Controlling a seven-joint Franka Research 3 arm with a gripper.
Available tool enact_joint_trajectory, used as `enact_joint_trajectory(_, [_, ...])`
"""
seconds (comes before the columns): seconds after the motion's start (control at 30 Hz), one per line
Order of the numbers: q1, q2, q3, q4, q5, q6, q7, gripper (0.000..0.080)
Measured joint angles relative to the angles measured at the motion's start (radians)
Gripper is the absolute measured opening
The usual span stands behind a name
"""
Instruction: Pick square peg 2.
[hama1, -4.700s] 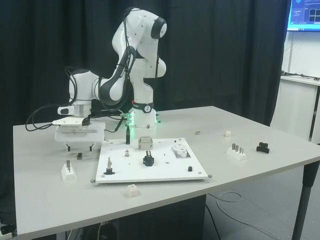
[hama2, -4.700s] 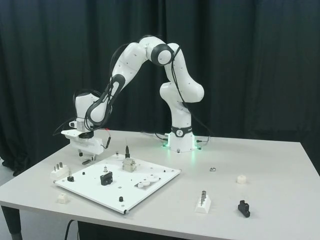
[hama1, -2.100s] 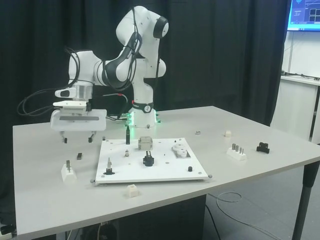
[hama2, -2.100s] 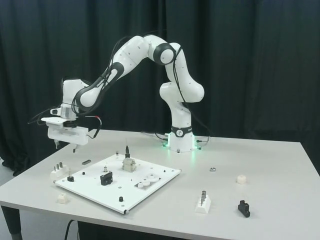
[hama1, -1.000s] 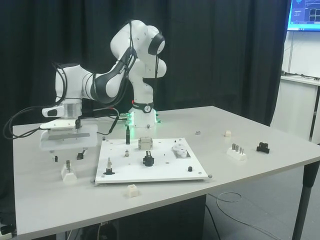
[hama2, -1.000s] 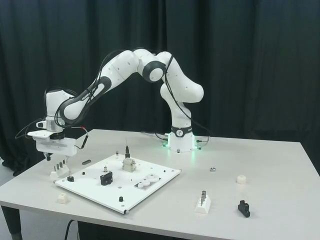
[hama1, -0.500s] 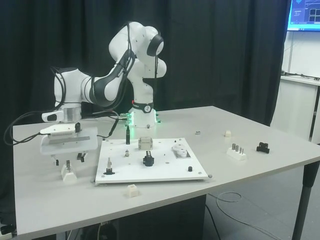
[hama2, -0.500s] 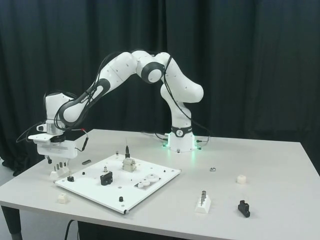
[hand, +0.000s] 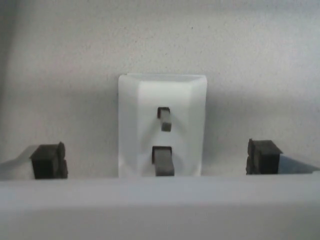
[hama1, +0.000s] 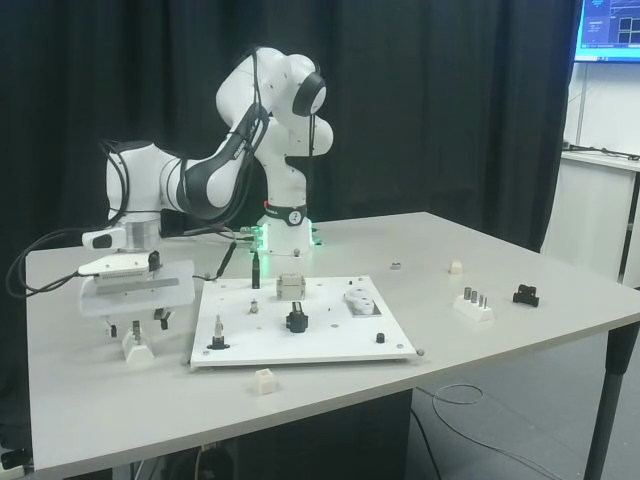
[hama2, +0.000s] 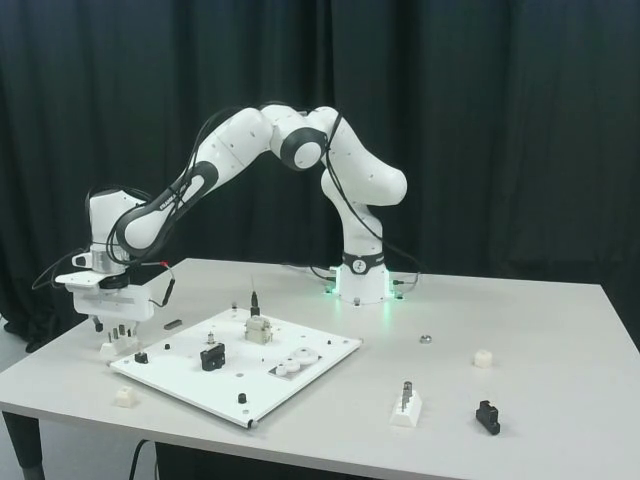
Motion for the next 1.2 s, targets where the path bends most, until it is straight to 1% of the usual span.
enact_joint_trajectory(0.43, [-0.001, 0.006, 0.0, 0.001, 0.005, 0.0, 0.0, 0.08])
enact_joint_trajectory(0.47, [-0.001, 0.006, 0.0, 0.001, 0.006, 0.0, 0.0, 0.0631])
enact_joint_trajectory(0.67, [-0.002, 0.006, 0.0, 0.003, 0.008, 0.0, 0.0, 0.0631])
enact_joint_trajectory(0.7, [-0.002, 0.006, 0.0, 0.003, 0.008, 0.0, 0.0, 0.0444])
enact_joint_trajectory(0.83, [-0.003, 0.006, 0.0, 0.004, 0.008, 0.0, 0.0, 0.0444])
enact_joint_trajectory(0.87, [-0.004, 0.006, 0.0, 0.004, 0.008, 0.0, 0.0, 0.0256])
enact_joint_trajectory(1.03, [-0.004, 0.006, 0.0, 0.005, 0.008, -0.001, 0.0, 0.0256])
enact_joint_trajectory(1.07, [-0.005, 0.006, 0.0, 0.005, 0.008, -0.001, 0.0, 0.01])
enact_joint_trajectory(1.2, [-0.005, 0.006, 0.0, 0.006, 0.008, -0.002, 0.0, 0.01])
